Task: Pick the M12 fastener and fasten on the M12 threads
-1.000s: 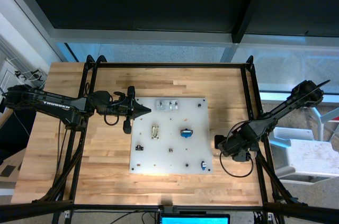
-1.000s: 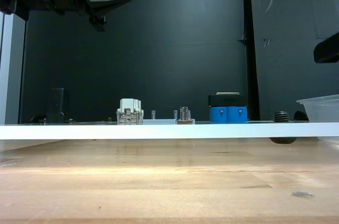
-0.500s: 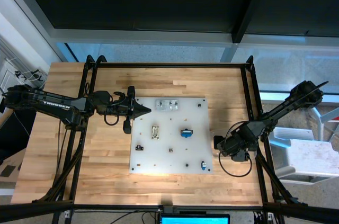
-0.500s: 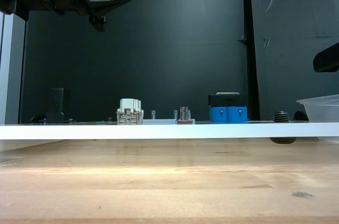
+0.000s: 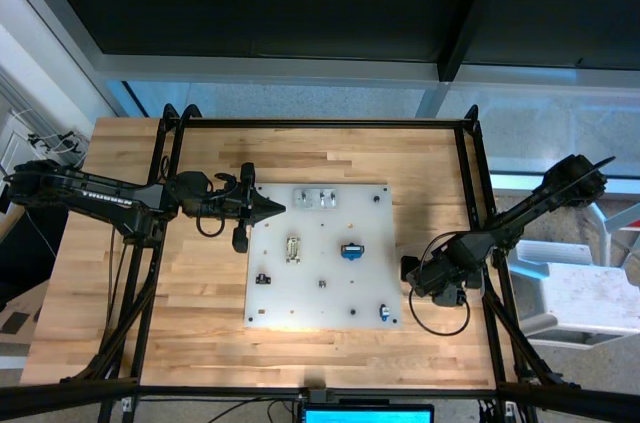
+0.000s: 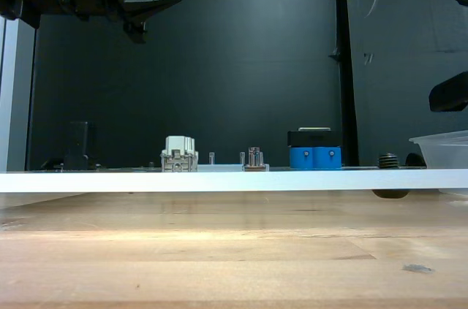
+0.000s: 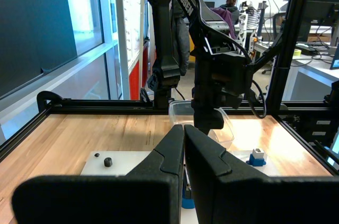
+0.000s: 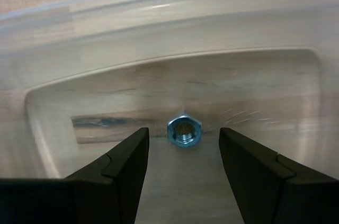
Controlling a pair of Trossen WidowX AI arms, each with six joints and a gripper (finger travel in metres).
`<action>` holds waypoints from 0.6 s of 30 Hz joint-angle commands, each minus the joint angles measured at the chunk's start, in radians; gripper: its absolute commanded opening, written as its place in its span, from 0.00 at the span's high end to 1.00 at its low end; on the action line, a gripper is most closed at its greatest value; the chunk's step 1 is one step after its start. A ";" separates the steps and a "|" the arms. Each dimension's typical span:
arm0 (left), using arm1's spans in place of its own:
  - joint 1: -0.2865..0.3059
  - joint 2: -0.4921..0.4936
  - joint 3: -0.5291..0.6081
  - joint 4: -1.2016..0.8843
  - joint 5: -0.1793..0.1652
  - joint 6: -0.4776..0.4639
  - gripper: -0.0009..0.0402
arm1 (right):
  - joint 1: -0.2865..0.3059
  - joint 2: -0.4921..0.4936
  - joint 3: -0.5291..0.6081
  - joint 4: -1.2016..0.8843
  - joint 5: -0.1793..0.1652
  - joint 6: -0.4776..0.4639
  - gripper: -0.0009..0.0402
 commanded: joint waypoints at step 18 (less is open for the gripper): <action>0.000 0.000 0.000 0.000 0.000 0.000 0.98 | -0.002 0.011 -0.039 0.054 0.000 0.001 0.57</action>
